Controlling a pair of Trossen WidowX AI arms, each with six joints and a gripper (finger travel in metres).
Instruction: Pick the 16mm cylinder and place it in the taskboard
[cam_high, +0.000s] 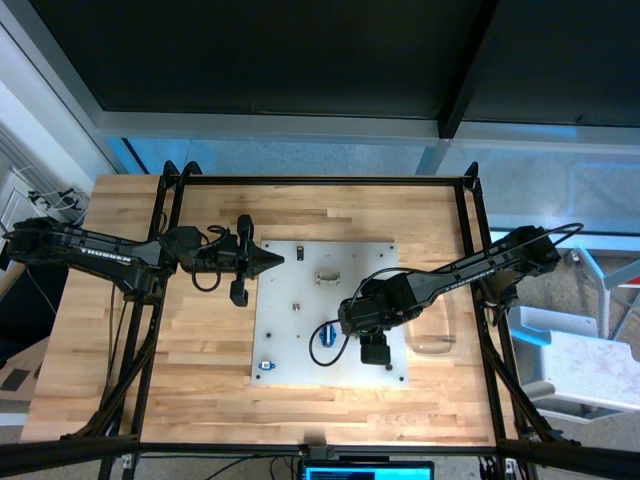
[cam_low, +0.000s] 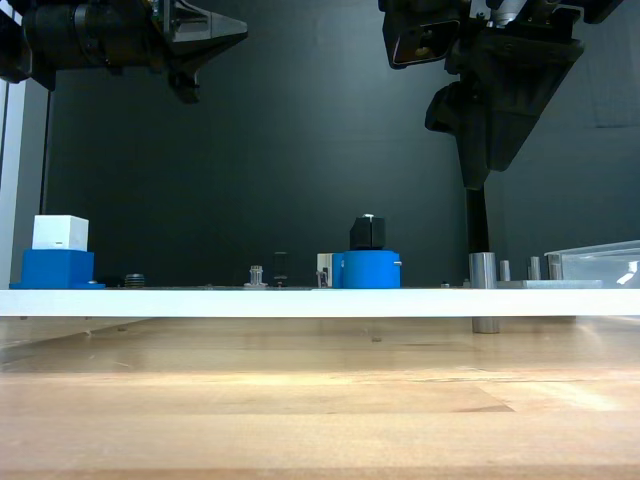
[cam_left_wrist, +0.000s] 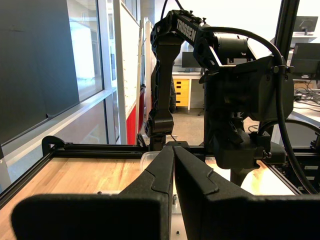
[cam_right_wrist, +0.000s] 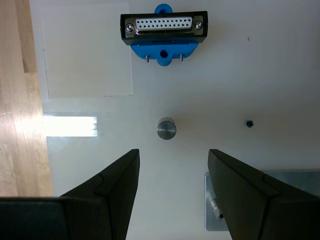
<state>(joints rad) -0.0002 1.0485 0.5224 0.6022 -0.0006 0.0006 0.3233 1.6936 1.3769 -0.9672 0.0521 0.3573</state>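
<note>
The 16mm cylinder (cam_right_wrist: 166, 128), a short metal peg, stands upright in a hole of the white taskboard (cam_right_wrist: 300, 75). In the low view the cylinder (cam_low: 484, 272) pokes through the taskboard (cam_low: 250, 302) and shows below it. My right gripper (cam_right_wrist: 172, 152) hangs straight above it, open, with nothing between its fingers and clear of the peg. In the high view the right gripper (cam_high: 372, 348) covers the cylinder over the taskboard (cam_high: 300, 340). My left gripper (cam_high: 275, 258) is shut and empty, held high at the board's left edge.
A blue mount with a black multi-pin connector (cam_right_wrist: 164, 30) sits on the board beyond the cylinder. A grey metal block (cam_right_wrist: 250, 200) lies close by. The clear plastic tray (cam_high: 435, 335) rests off the board's right side. Small sockets and a blue-and-white block (cam_low: 58, 255) also stand on the board.
</note>
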